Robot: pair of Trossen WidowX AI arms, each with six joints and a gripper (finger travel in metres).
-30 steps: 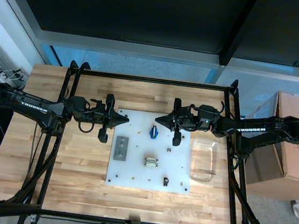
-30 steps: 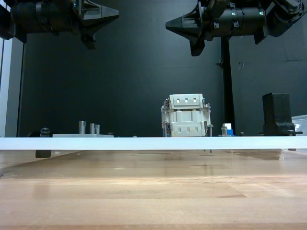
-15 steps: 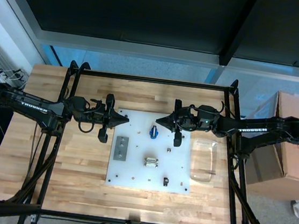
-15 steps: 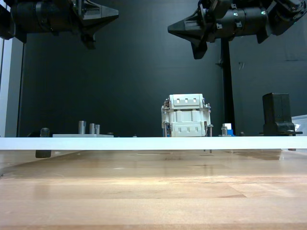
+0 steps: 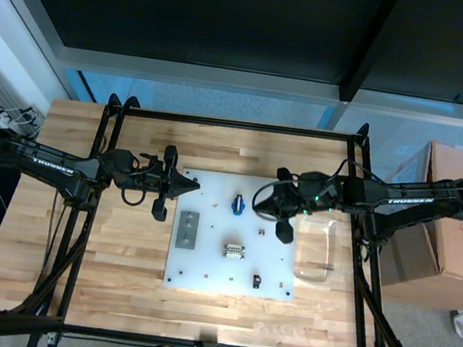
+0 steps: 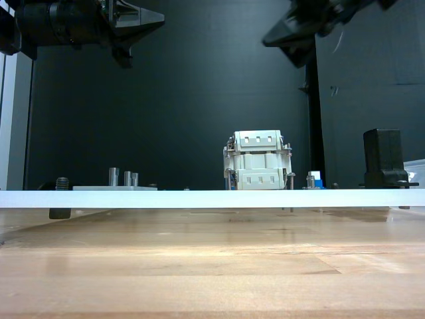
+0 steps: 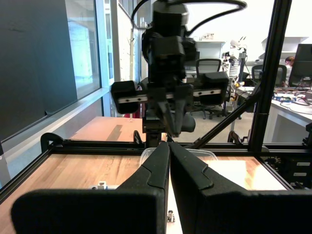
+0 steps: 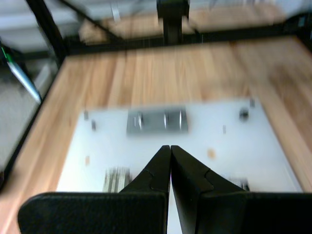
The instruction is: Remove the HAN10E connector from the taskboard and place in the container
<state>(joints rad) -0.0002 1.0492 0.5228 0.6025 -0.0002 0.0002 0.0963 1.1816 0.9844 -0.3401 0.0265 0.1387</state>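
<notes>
The HAN10E connector (image 6: 257,161) sits upright in its seat on the taskboard (image 5: 204,263), toward 6 o'clock of the board's middle, with nothing touching it; I judge it rigid and fairly dense, a hard pale housing with metal fittings, not fragile but likely snug in its seat; I would take it across the flat side walls of its upper half, clear of the corner screws, and pull straight up. My right pincer (image 5: 256,203) hangs high at 1 o'clock of the connector, clenched on nothing; my left pincer (image 5: 194,184) hangs at 10 o'clock, likewise clenched and empty; the container (image 5: 315,248) lies on the counter (image 5: 119,278) at 3 o'clock, just beside the board.
</notes>
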